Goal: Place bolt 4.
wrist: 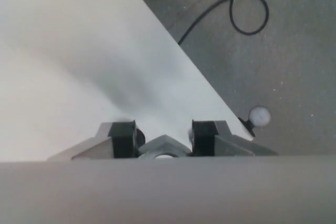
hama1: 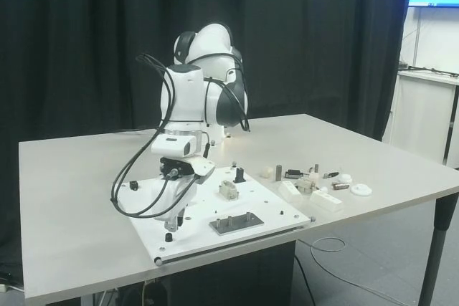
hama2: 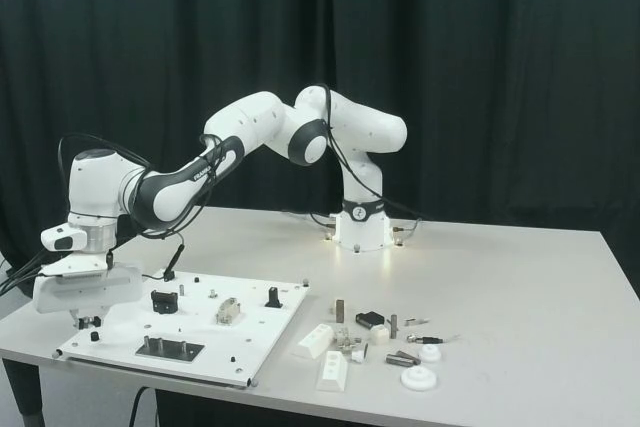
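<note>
My gripper (wrist: pixel 164 139) is shut on bolt 4 (wrist: pixel 164 147), whose grey hexagonal head fills the gap between the two black pads (wrist: pixel 124 139). The bolt's shaft is hidden below the head. In both room views the gripper (hama1: pixel 172 228) (hama2: pixel 92 325) points down at the front left corner of the white board (hama1: pixel 276 211) (hama2: pixel 255 332), very close to its surface. I cannot tell whether the bolt touches the board. The wrist view shows the board (wrist: pixel 79 77) right under the fingers, near its edge.
On the board stand a grey metal plate with pegs (hama1: pixel 233 223) (hama2: pixel 168 349), a black bracket (hama1: pixel 239 174) (hama2: pixel 273 297) and a black block (hama2: pixel 163 300). Several loose white and grey parts (hama1: pixel 315 188) (hama2: pixel 370 347) lie on the table beside the board. A black cable (wrist: pixel 247 14) lies on the floor.
</note>
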Controlling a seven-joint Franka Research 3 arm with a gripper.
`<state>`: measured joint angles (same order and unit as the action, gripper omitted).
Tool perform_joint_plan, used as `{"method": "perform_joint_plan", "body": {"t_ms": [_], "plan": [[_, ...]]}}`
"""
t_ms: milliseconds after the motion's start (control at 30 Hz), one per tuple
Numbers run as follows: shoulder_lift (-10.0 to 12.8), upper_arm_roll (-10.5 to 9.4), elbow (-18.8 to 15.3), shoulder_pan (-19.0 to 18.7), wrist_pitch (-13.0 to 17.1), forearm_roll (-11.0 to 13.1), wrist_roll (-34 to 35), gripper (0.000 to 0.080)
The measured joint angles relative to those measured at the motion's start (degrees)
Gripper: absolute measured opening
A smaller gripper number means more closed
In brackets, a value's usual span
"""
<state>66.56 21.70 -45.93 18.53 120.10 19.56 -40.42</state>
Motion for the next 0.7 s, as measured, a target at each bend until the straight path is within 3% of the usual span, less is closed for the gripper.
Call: {"method": "perform_joint_plan", "body": {"t_ms": [700], "plan": [[0.0, 0.25, 0.0, 0.0, -0.4, 0.1, 0.8, 0.0224]]}}
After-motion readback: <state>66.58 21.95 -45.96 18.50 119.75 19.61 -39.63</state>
